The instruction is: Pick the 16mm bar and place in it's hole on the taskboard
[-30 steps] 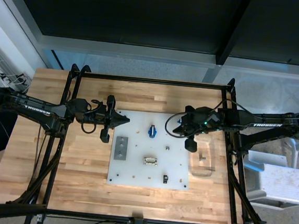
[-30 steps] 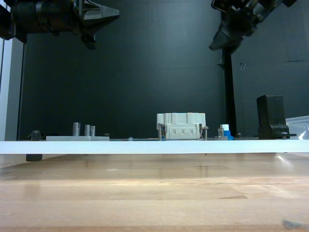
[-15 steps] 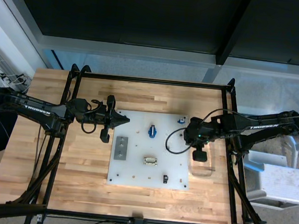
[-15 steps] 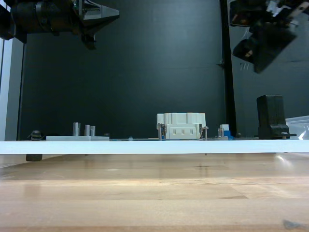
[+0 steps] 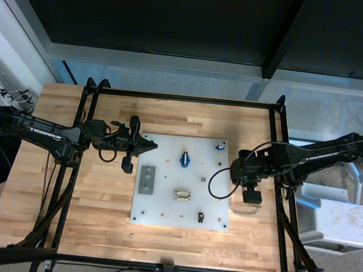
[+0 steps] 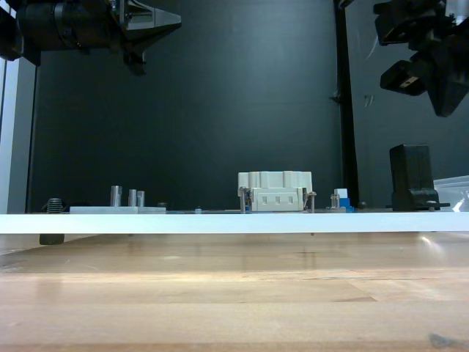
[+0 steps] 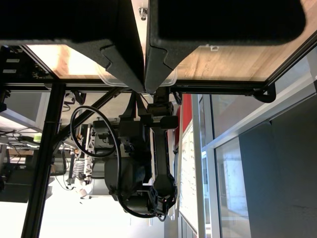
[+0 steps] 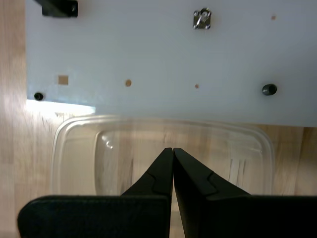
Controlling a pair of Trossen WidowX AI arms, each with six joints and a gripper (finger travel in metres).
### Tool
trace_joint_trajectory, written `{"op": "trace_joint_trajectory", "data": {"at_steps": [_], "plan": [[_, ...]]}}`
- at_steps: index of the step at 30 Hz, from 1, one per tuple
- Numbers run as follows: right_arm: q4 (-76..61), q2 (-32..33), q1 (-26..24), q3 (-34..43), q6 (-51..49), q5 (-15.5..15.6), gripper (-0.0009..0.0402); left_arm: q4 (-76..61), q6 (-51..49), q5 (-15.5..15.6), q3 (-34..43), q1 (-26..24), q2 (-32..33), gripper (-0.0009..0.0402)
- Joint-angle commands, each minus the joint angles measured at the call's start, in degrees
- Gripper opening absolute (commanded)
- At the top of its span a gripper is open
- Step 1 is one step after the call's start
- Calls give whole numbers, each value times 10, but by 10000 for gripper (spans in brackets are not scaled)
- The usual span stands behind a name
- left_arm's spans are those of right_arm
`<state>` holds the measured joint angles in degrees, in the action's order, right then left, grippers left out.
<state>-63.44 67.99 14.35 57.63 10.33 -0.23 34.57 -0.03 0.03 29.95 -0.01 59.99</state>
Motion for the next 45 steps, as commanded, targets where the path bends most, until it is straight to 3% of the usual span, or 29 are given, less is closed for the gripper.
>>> {"op": "trace_joint_trajectory", "data": {"at_steps": [1,10,21,28,45], "plan": [[-9,0,8,0,2,3,0,0,0,0,0,0,0,0],[-35,0,17,-2,-3,-1,9,0,0,0,0,0,0,0],[-30,26,28,-18,0,-4,162,0,0,0,0,0,0,0],[-2,56,32,-37,0,-4,223,0,0,0,0,0,0,0],[103,103,37,-118,8,-2,232,0,0,0,0,0,0,0]]}}
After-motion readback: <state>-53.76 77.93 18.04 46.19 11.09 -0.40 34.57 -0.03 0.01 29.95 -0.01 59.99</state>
